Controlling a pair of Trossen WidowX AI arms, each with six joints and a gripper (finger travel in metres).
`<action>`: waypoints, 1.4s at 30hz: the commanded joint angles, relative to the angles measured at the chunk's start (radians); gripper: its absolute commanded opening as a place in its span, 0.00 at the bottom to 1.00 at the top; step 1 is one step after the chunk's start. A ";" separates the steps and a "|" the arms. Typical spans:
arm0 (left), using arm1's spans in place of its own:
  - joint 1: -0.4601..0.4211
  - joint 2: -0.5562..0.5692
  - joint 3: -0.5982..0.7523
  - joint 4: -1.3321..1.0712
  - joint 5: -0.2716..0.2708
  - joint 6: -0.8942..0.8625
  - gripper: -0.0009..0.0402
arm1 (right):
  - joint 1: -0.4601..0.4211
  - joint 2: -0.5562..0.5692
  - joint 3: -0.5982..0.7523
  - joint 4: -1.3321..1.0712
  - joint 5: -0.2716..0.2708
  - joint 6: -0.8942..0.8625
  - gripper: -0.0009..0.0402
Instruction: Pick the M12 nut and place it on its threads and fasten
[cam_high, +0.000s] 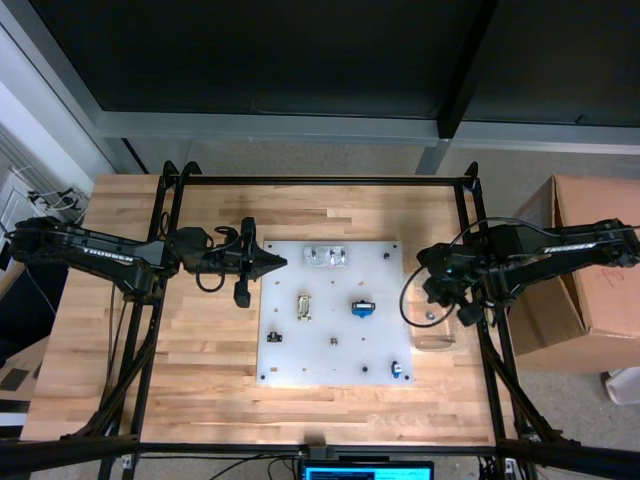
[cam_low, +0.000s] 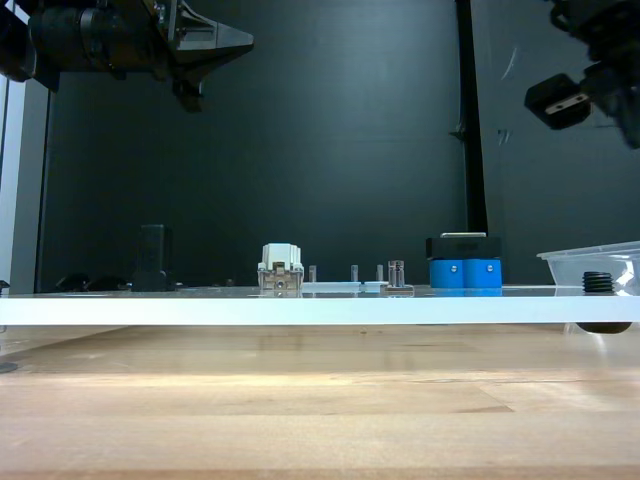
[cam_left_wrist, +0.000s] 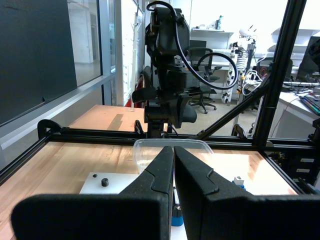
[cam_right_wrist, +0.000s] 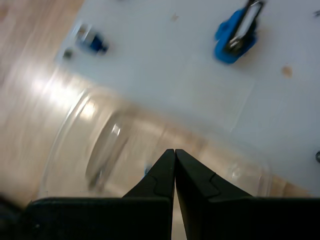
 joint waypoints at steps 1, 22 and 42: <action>0.000 0.000 0.000 0.000 0.000 0.000 0.02 | 0.003 0.017 0.012 -0.096 0.009 -0.129 0.02; 0.000 0.000 0.000 0.000 0.000 0.000 0.02 | 0.117 0.124 0.002 -0.159 0.150 -0.314 0.21; 0.000 0.000 0.000 0.000 0.000 0.000 0.02 | 0.183 0.223 -0.245 0.157 0.176 -0.293 0.55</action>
